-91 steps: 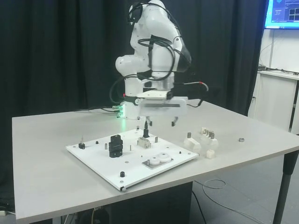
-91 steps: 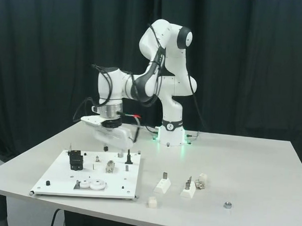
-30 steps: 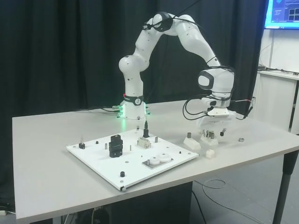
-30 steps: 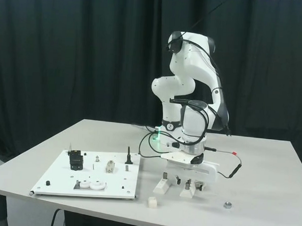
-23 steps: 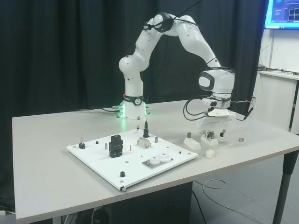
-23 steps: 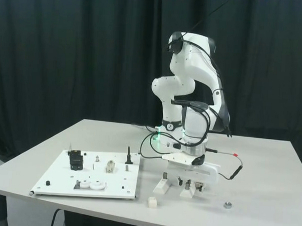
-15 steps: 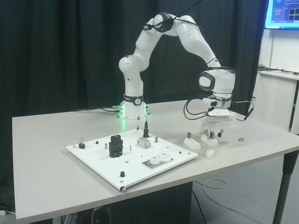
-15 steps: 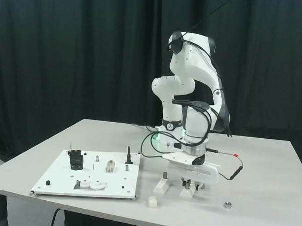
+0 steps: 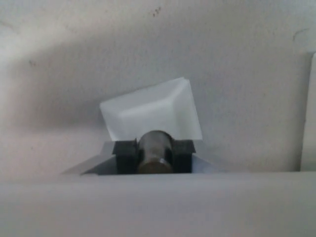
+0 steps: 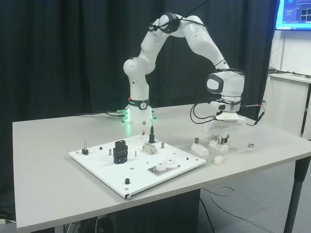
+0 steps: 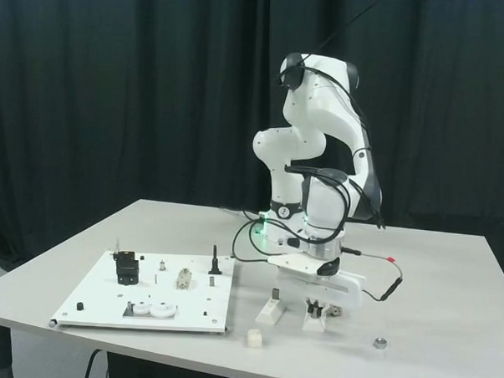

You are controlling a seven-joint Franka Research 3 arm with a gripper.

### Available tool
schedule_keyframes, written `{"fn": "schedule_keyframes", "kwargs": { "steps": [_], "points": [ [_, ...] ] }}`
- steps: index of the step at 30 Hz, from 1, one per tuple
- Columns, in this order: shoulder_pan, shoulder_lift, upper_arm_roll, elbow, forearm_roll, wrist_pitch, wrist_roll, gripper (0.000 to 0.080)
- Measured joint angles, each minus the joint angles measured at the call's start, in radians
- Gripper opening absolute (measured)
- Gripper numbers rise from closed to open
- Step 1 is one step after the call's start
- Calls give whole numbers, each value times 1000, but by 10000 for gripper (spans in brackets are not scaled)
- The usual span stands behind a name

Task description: Pick round peg 4.

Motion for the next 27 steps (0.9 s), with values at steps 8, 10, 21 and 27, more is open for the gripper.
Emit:
{"fn": "schedule_keyframes", "kwargs": {
  "steps": [8,10,21,27],
  "points": [
    [-14,-17,0,1,0,-9,-2,146],
    [-18,-24,0,1,-1,-18,-4,146],
    [-27,-68,-1,2,-1,-64,-22,146],
    [-27,-80,-1,3,-1,-76,-27,145]
  ]
}}
